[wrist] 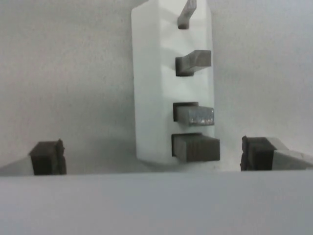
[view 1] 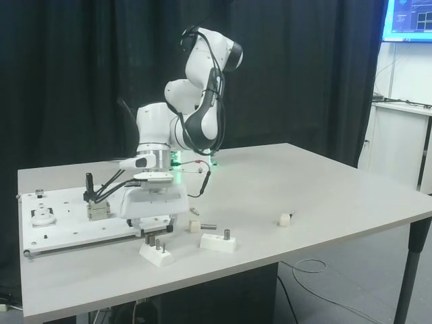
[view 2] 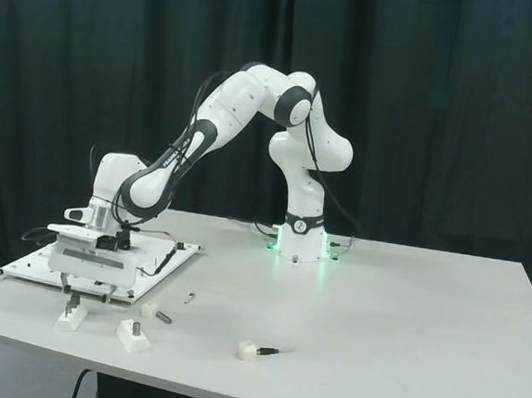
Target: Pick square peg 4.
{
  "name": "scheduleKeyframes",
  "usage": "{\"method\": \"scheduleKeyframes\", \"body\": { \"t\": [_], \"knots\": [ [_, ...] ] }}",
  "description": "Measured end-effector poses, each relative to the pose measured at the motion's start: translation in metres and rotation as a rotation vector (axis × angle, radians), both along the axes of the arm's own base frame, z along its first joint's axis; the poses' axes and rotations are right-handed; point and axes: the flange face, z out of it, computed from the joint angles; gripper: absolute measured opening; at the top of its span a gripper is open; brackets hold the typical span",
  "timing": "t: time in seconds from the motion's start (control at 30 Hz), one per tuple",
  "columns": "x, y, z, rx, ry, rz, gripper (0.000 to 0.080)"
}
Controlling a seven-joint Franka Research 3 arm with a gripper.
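Note:
A white peg holder (wrist: 154, 83) carries a row of several dark grey square pegs. The peg (wrist: 195, 148) at the end of the row lies level with my fingertips, closer to one finger (wrist: 259, 154) than to the other. My gripper (wrist: 152, 156) is open, with the holder's end between the fingers and nothing held. In the first room view the gripper (view 1: 158, 232) hangs just above the holder (view 1: 155, 254) near the table's front edge. The second room view shows the gripper (view 2: 86, 288) over that holder (view 2: 71, 318).
A second white holder (view 1: 217, 242) with a round peg stands to the right. Small white blocks (view 1: 194, 225) (view 1: 285, 219) and a loose pin lie nearby. A white mounting plate (view 1: 61, 229) with fixtures lies behind the gripper. The table's front edge is close.

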Motion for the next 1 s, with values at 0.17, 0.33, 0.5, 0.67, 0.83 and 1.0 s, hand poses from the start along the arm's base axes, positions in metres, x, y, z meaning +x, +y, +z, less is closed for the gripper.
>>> {"method": "scheduleKeyframes", "body": {
  "t": [0.17, 0.33, 0.5, 0.67, 0.83, 1.0],
  "knots": [
    [0.003, 0.0, -0.003, -0.001, -0.002, 0.004, 0.08],
    [0.007, 0.003, -0.002, 0.003, -0.006, 0.011, 0.08],
    [0.012, 0.006, -0.001, 0.012, -0.01, 0.022, 0.08],
    [0.015, 0.009, 0.001, 0.022, -0.012, 0.031, 0.08],
    [0.016, 0.009, 0.002, 0.024, -0.013, 0.032, 0.08],
    [0.016, 0.008, 0.002, 0.024, -0.013, 0.031, 0.08]
  ]
}}
